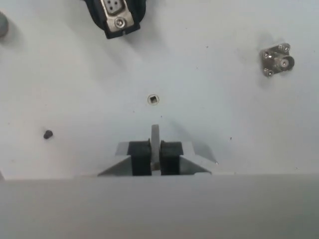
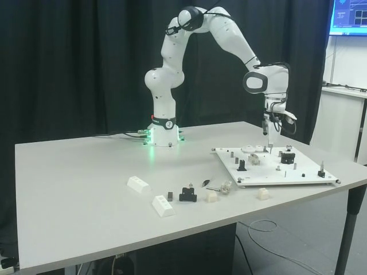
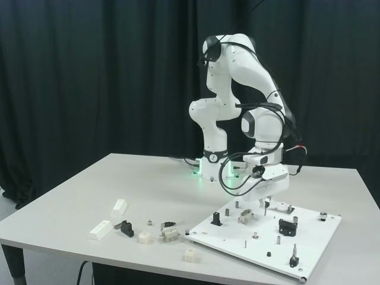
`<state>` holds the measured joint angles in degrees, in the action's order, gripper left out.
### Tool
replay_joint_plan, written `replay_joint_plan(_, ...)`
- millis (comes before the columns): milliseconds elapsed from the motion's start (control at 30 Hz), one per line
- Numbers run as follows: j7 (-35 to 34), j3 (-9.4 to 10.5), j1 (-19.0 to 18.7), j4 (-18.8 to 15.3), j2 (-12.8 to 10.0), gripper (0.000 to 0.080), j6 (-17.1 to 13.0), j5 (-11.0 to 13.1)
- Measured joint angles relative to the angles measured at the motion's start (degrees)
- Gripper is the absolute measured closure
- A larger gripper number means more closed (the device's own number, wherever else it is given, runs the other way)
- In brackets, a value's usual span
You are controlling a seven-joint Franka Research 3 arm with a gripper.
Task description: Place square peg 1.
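You have the square peg (image 1: 155, 142) pinched upright between the black fingers of the claw (image 1: 155, 158), which is closed on it and hangs above the white board (image 2: 298, 175) on the table (image 2: 69, 183). The small square hole (image 1: 153, 100) sits just ahead of the peg tip, so you should first bring the peg directly over it, match the flat sides, then lower slowly. Around the hole the board is bare; the black connector (image 1: 117, 17) and the grey fitting (image 1: 278, 60) stand well apart.
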<state>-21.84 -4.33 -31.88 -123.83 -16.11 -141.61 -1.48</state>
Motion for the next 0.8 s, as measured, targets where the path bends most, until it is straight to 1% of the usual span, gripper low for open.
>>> replay_joint_plan(300, -0.2, 0.04, 0.0, 0.0, 0.5, 0.0767, 0.2, 0.0)
replay_joint_plan(800, -3.1, 0.31, -0.2, 0.3, 0.7, 0.0767, 0.2, 0.0)
